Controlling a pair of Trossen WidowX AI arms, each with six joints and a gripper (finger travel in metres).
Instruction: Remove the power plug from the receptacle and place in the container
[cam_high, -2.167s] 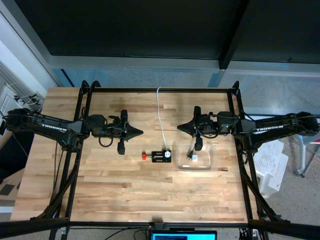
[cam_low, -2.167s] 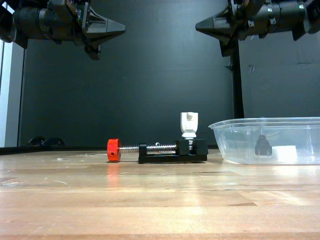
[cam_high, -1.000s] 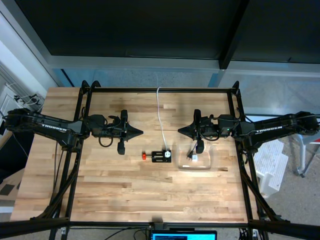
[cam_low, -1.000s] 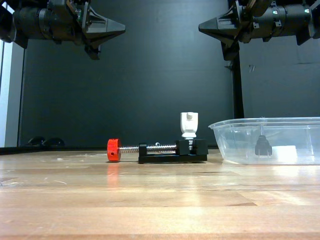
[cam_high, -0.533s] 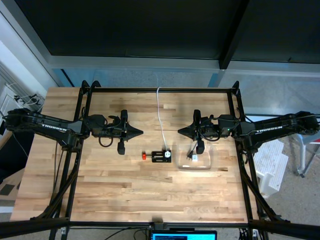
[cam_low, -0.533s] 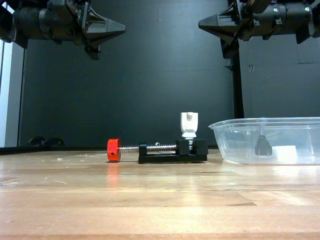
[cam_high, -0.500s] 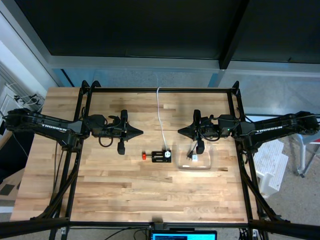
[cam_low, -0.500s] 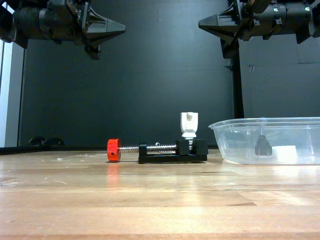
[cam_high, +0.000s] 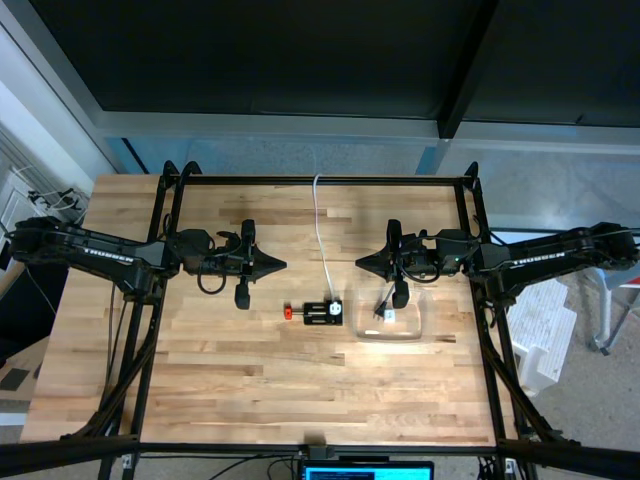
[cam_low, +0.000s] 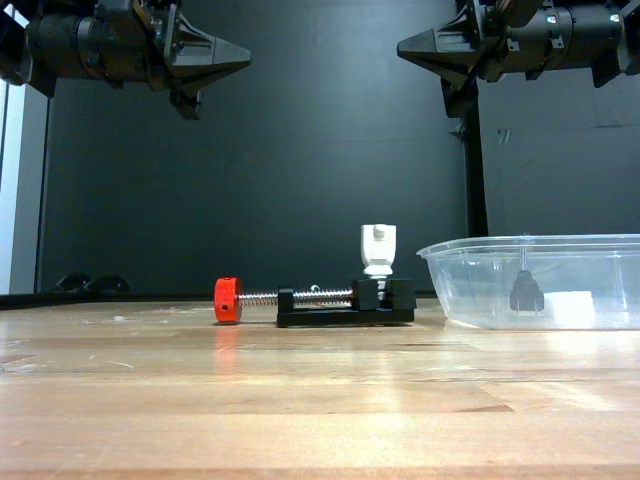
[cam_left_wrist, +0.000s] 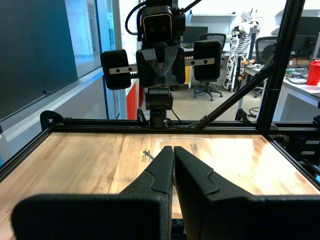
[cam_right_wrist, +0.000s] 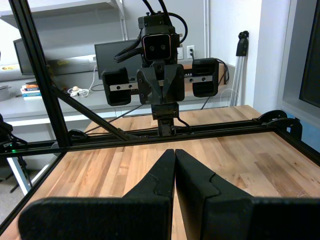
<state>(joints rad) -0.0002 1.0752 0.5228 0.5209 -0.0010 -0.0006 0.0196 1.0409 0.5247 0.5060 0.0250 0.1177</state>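
In the container: the power plug is found lying on the floor of the clear tray. Its thin black cord leads toward the far wall, and a small white tag is seen just beside it.
Receptacle: it is held upright in a little black clamp, and nothing is plugged into it. It is set just to the left of the tray, with a narrow gap shown between them in the low view.
Knob: an orange-red knob is carried on the clamp's screw, at the end pointing away from the tray.
White cable: it is run from the receptacle almost straight toward the far edge of the table.
Left gripper: it is held high above the wood, well to the left of the clamp, and is pointed inward. Its fingers are pressed together with nothing between them, as is shown in the left wrist view.
Right gripper: it is held at a similar height and pointed inward toward the other arm, with its tip just beyond the tray's far-left corner. Its fingers are likewise brought together, and nothing is gripped.
Gap between the arms: the two tips are set well apart, and the white cable is seen passing beneath the space between them.
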